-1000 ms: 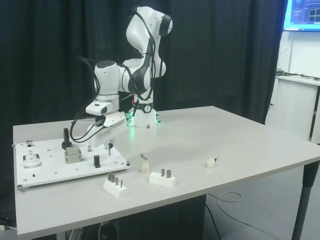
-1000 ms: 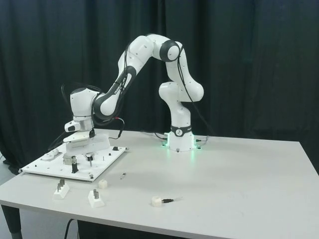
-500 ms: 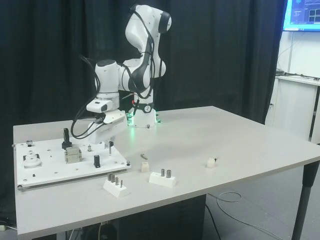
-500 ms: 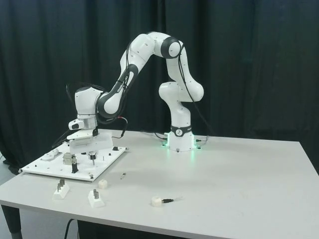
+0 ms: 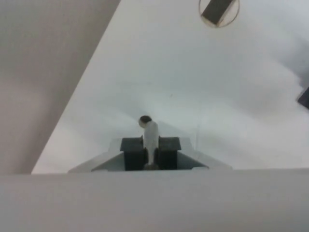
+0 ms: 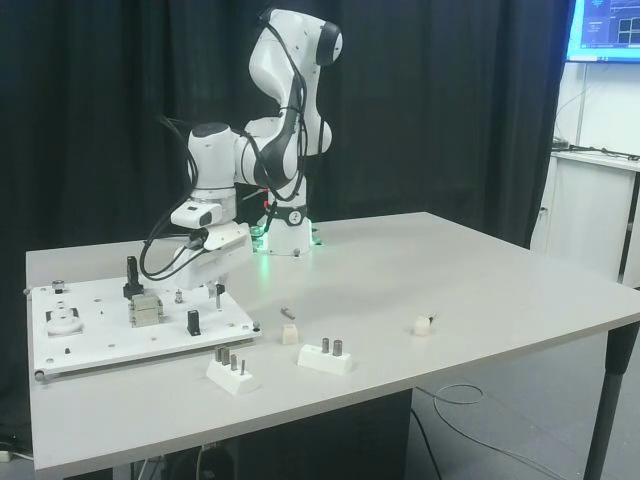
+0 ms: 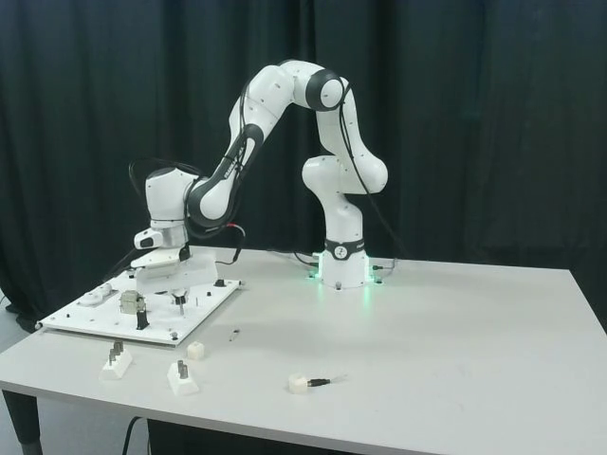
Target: Insert round peg 2.
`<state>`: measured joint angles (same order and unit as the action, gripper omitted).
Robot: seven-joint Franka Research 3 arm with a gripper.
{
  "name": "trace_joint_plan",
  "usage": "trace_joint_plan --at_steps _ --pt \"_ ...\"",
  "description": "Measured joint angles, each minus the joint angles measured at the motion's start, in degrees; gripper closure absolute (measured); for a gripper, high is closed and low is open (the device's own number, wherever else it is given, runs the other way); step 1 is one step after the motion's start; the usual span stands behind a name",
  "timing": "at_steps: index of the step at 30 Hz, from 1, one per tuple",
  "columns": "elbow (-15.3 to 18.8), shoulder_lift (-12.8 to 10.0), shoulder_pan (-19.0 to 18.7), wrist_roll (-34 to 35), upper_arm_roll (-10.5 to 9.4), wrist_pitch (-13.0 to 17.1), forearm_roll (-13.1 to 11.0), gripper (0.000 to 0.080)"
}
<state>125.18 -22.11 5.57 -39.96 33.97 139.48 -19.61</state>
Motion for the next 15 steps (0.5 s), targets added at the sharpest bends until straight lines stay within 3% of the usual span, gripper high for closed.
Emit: trace_joint_plan --at_steps 15 --pt "1.09 0.01 -0.10 0.11 0.07 0.78 0.00 0.0741"
